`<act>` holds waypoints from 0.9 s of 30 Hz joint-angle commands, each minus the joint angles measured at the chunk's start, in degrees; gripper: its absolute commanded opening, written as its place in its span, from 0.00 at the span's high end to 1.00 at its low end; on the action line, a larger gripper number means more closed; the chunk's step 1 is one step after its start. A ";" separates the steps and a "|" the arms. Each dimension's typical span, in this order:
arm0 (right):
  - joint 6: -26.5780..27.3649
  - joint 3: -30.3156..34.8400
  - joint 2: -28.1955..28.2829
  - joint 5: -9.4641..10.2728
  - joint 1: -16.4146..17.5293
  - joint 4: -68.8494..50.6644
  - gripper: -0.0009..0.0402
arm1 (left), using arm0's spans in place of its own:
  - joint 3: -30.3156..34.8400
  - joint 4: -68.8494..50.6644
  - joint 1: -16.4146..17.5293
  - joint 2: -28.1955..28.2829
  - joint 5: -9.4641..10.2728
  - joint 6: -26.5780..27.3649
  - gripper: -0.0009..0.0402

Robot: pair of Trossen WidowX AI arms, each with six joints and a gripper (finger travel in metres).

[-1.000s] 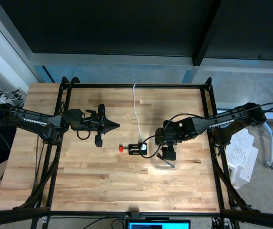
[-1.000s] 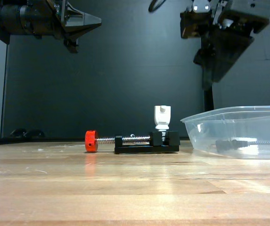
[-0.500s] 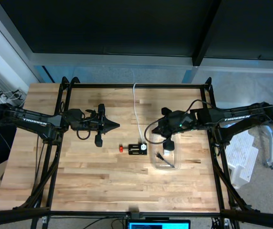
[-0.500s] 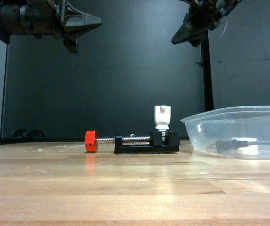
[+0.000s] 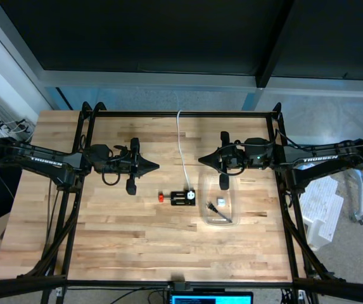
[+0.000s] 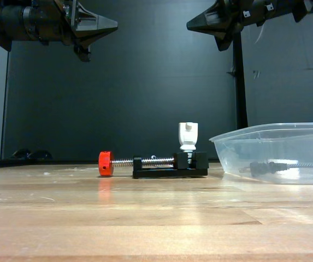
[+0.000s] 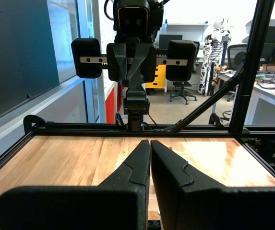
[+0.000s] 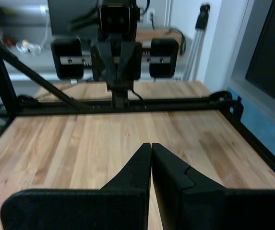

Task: Remove the power plug from the receptacle and place in the container

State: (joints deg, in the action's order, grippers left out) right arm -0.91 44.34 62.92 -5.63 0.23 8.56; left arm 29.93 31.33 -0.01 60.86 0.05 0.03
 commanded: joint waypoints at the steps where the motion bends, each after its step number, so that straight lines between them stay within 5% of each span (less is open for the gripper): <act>1: -0.07 -2.56 -0.92 1.49 -1.09 4.74 0.98 | 0.02 0.02 0.02 0.00 0.00 -0.02 0.98; 27: -1.55 -14.05 -2.19 5.31 -1.60 23.93 0.98 | 0.02 0.02 0.02 0.00 0.00 -0.02 0.98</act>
